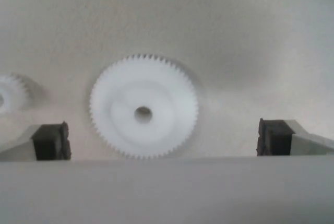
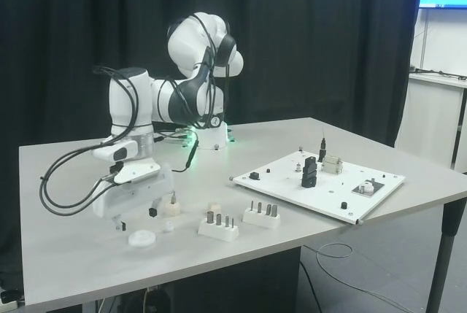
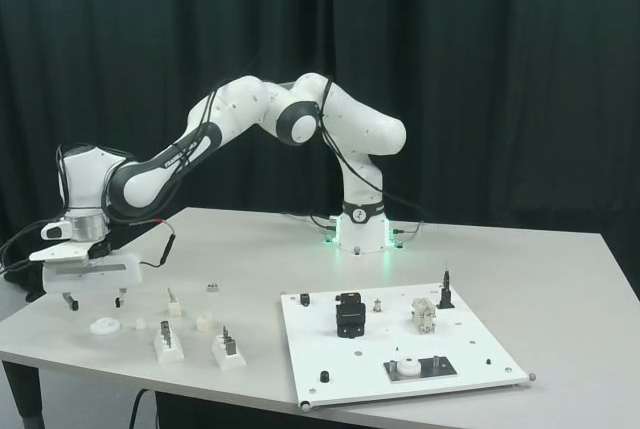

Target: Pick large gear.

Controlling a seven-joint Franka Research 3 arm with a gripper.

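- Large gear (image 1: 143, 113) lies flat on the grey bench (image 2: 66, 182), white, toothed all round, with a small bore hole at its centre. In the first room view it (image 2: 142, 238) sits near the front-left edge of the bench; in the second room view it (image 3: 105, 326) is near the left end.
- Going left to right in the wrist view: a smaller white gear (image 1: 9, 96) shows at the edge of the picture, well apart from the large one at roughly its 9 o'clock. Then come one black fingertip pad (image 1: 50, 141), the large gear, and the other pad (image 1: 273, 137).
- The hand (image 1: 162, 139) is spread wide, empty, each pad standing clear of the gear's teeth with bare bench between.
- The relation that matters: the gear is between the two fingers but not centred on the line joining them. Its hub lies off that line at about 11 o'clock from the midpoint, and nearer the first pad than the second.
- Both room views show the hand (image 2: 135, 214) above the bench, with the gear just beside and below it, not touched.
- Being round, the gear has no long axis, so I judge the fingers need no turning. What is wanted is a short sideways shift to centre the hub, then a straight descent.
- The gear is thin and lies flat, so a grip across the rim must go low; teeth may slip on the pads.
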